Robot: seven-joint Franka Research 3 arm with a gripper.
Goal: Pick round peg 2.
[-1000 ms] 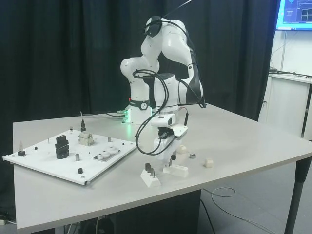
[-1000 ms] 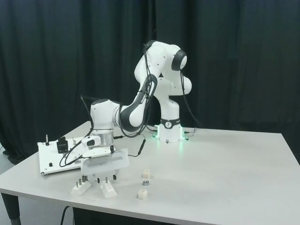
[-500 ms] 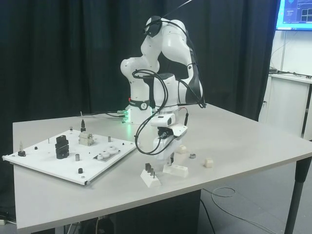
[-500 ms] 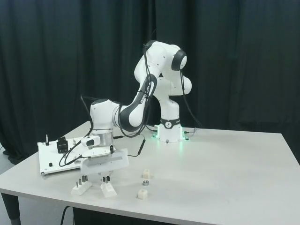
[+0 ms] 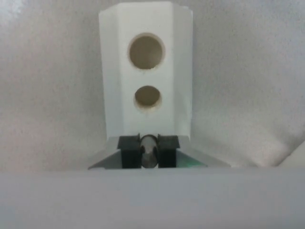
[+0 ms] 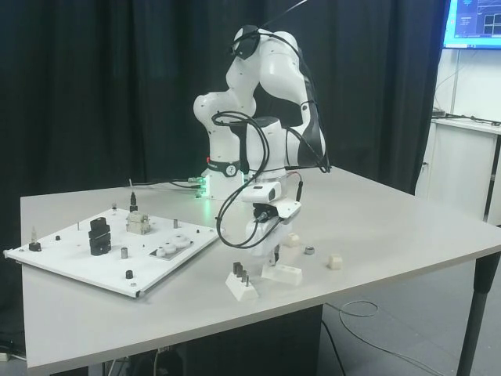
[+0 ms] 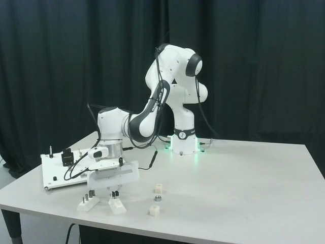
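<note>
Tool (image 5: 149, 149) pinches peg (image 5: 149, 153) in its white holder (image 5: 145, 71) (two holes bare); a skewed pull might jam it or drag the holder across the counter (image 6: 376, 227).

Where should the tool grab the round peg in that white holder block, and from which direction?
Grip the round peg on its exposed upper shank, coming straight down from above. It stands upright in the white holder block, so only the part above the block is free. In the wrist view the tool already has a black finger on each side of it.
</note>
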